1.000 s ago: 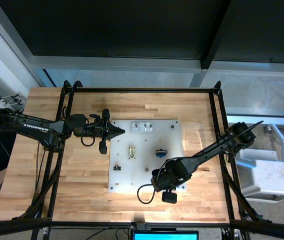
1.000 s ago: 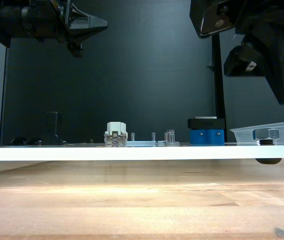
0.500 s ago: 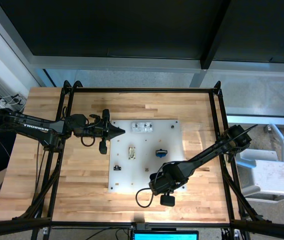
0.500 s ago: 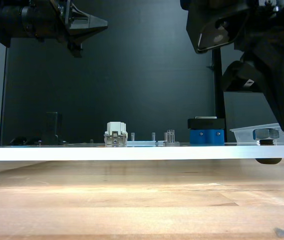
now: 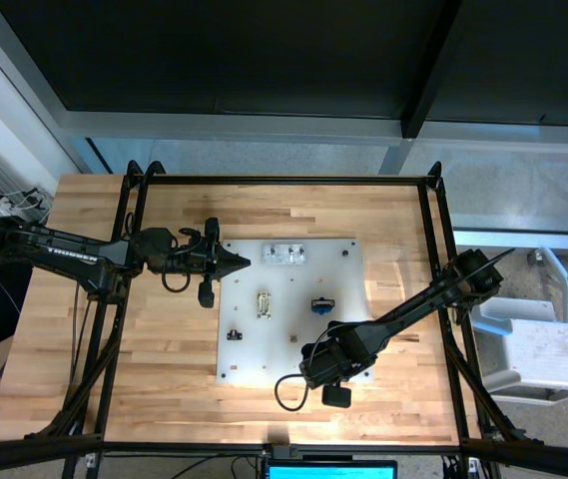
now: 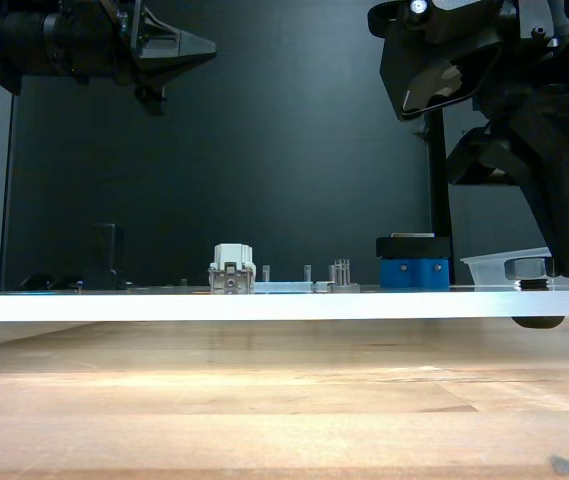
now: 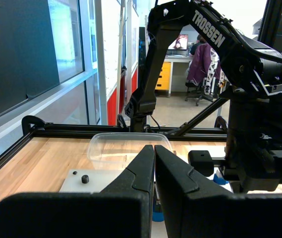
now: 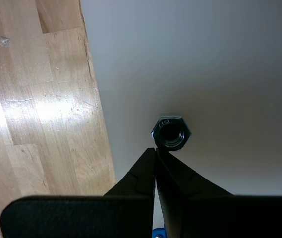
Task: Unfasten the M12 fastener and place in the container
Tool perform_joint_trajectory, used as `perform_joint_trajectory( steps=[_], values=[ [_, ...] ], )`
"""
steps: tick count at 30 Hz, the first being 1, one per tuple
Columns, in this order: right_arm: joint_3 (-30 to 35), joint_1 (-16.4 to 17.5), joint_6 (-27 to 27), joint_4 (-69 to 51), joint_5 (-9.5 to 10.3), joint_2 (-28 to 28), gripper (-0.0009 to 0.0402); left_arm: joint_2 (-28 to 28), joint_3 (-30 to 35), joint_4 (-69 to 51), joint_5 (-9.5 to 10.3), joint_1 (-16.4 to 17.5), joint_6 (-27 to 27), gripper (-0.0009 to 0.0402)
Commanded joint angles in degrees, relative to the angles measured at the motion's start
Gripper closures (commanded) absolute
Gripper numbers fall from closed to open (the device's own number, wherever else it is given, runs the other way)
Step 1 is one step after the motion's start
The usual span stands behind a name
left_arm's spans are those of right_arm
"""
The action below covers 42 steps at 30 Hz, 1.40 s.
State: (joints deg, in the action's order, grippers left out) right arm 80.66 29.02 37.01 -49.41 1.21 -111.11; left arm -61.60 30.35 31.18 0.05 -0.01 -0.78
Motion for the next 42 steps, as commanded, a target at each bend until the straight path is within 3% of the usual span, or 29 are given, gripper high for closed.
perform_joint_trajectory(
  steps=[1,16,20,35,37,42],
  values=[
    [0.0,0.0,0.0,0.3,-0.13,0.0,0.0393,0.0,0.0,0.0,0.0,0.0,0.0,0.0393],
    [0.0,0.0,0.0,0.4,-0.33,0.0,0.0393,0.0,0.0,0.0,0.0,0.0,0.0,0.0393],
    [0.0,0.0,0.9,-0.9,-3.19,0.1,0.0393,0.0,0.0,0.0,0.0,0.0,0.0,0.0393],
    [0.0,0.0,1.3,-0.9,-3.06,0.2,0.0393,0.0,0.0,0.0,0.0,0.0,0.0,0.0393],
    [0.0,0.0,1.6,-0.9,-2.29,0.3,0.0393,0.0,0.0,0.0,0.0,0.0,0.0,0.0393],
    [0.6,0.1,1.6,0.0,2.91,0.4,0.0393,0.0,0.0,0.0,0.0,0.0,0.0,0.0393]
  ],
)
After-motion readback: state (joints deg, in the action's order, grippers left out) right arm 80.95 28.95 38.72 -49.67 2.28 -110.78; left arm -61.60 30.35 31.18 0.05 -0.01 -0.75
